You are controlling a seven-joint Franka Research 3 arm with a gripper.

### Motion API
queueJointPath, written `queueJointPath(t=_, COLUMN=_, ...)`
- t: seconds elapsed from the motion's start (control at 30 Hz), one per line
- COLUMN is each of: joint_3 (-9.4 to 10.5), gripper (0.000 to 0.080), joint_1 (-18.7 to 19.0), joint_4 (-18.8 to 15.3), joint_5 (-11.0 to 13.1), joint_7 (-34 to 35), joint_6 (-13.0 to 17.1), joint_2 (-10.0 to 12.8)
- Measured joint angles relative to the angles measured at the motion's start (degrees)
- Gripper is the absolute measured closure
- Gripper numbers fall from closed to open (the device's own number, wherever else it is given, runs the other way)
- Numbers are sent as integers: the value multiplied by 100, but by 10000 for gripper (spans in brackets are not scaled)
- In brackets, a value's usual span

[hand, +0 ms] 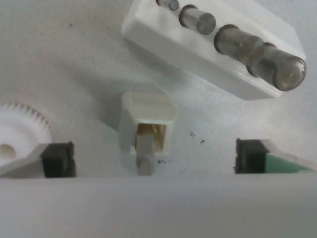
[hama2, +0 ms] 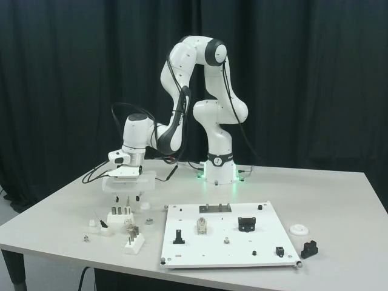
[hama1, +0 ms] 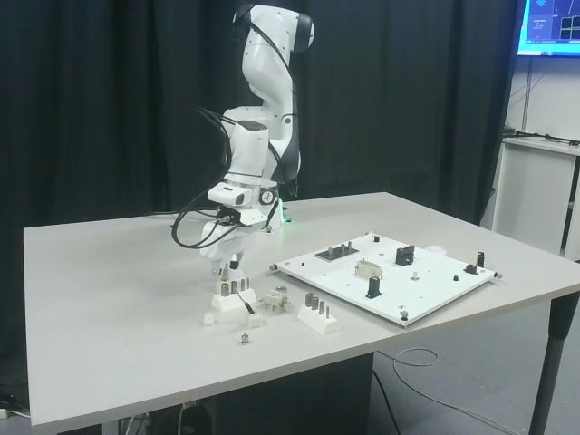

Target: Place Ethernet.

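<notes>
The gripper (hand: pixel 153 158) hangs wide open and empty over the white Ethernet plug (hand: pixel 147 128), fingers (hand: pixel 57 159) straddling it (well clear either side), presumably ready to descend and grasp.

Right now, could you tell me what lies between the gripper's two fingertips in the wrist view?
The small white Ethernet connector sits on the grey table between the gripper fingertips, untouched.

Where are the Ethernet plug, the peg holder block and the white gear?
Ethernet plug (hand: pixel 147 128): wrist view, on its front opening.
Peg holder block (hand: pixel 198 52): wrist view, on its white side wall.
White gear (hand: pixel 20 130): wrist view, on its toothed face.
</notes>
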Motion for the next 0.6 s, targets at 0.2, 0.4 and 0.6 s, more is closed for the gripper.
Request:
queueJointPath(t=0.2, joint_3=0, gripper=40, joint_1=0, joint_4=0, joint_5=1, joint_7=0, joint_6=0, joint_2=4)
queueJointPath(t=0.4, joint_3=-5, gripper=8, joint_1=0, joint_4=3, joint_5=15, joint_7=4, joint_6=0, joint_2=3)
queueJointPath(t=0.6, joint_3=-6, gripper=8, joint_1=0, joint_4=17, joint_5=45, joint_7=5, joint_6=-1, joint_2=-5)
